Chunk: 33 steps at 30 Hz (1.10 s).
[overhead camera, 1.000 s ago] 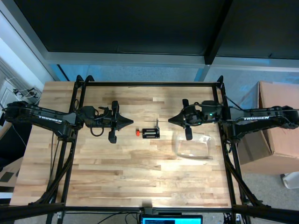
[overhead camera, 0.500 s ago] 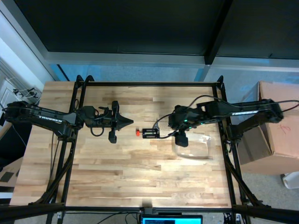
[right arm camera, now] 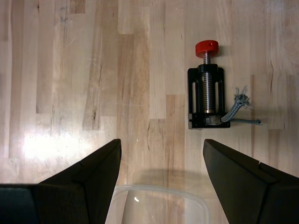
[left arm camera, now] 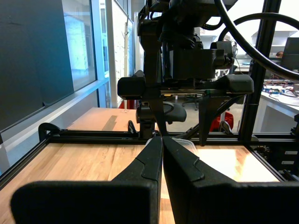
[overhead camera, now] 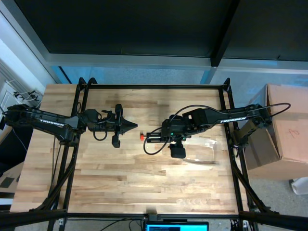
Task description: Remove the USB-C connector from the USB-C receptacle and place in the container
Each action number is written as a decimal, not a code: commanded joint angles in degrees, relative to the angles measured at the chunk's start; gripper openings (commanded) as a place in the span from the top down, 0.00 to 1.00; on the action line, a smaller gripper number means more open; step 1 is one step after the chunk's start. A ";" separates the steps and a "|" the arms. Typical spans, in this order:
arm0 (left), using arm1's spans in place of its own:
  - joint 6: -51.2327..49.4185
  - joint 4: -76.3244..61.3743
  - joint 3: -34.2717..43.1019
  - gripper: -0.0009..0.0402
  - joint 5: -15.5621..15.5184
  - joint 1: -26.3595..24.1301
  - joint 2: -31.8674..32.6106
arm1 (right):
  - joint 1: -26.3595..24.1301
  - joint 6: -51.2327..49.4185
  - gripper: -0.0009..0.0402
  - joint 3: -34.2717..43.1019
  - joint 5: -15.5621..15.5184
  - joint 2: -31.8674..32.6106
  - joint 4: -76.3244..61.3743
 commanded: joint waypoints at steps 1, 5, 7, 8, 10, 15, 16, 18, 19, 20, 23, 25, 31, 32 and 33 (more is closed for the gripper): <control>0.00 0.00 0.00 0.98 0.02 0.02 0.02 | 0.15 -0.09 0.38 0.02 0.00 1.14 -0.02; 0.00 0.00 0.00 0.98 0.02 0.02 0.00 | 0.33 -0.20 0.38 -0.11 -0.09 3.63 0.02; 0.00 0.00 0.00 0.98 0.02 0.00 0.02 | 0.35 -0.55 0.38 -0.24 -0.66 5.31 0.07; 0.00 0.00 0.00 0.98 0.02 0.02 0.02 | 0.39 -0.76 0.38 -0.44 -0.68 5.99 0.17; 0.00 0.00 0.00 0.98 0.02 0.00 0.02 | 0.44 -1.05 0.38 -0.85 -0.66 7.23 0.55; 0.00 0.00 0.00 0.98 0.02 0.02 0.02 | 0.48 -1.20 0.38 -1.95 -0.70 8.74 3.04; 0.00 0.00 0.00 0.98 0.02 0.02 0.02 | 0.48 -1.20 0.38 -2.45 -0.70 8.96 3.93; 0.00 0.02 0.00 0.98 0.02 0.02 0.02 | 0.46 -1.20 0.39 -3.67 -0.68 9.27 5.35; 0.00 0.00 0.00 0.98 0.02 0.02 0.02 | 0.46 -1.20 0.40 -4.15 -0.59 9.49 5.86; 0.00 0.00 0.00 0.98 0.02 0.00 0.02 | 0.44 -1.22 0.40 -4.55 -0.61 9.73 6.29; 0.00 0.00 0.00 0.98 0.02 0.00 0.02 | 0.44 -1.25 0.43 -5.77 -0.48 10.43 8.44; 0.00 0.00 0.00 0.98 0.02 0.02 0.02 | 0.42 -1.22 0.45 -6.86 -0.50 10.43 9.79; 0.00 0.00 0.00 0.98 0.02 0.02 0.02 | 0.35 -1.25 0.51 -10.43 -0.46 10.69 13.97; 0.00 0.00 0.00 0.98 0.02 0.02 0.02 | 0.33 -1.22 0.52 -11.06 -0.50 10.69 15.02; 0.00 0.00 0.00 0.98 0.02 0.00 0.00 | 0.33 -1.20 0.53 -11.58 -0.48 10.69 15.91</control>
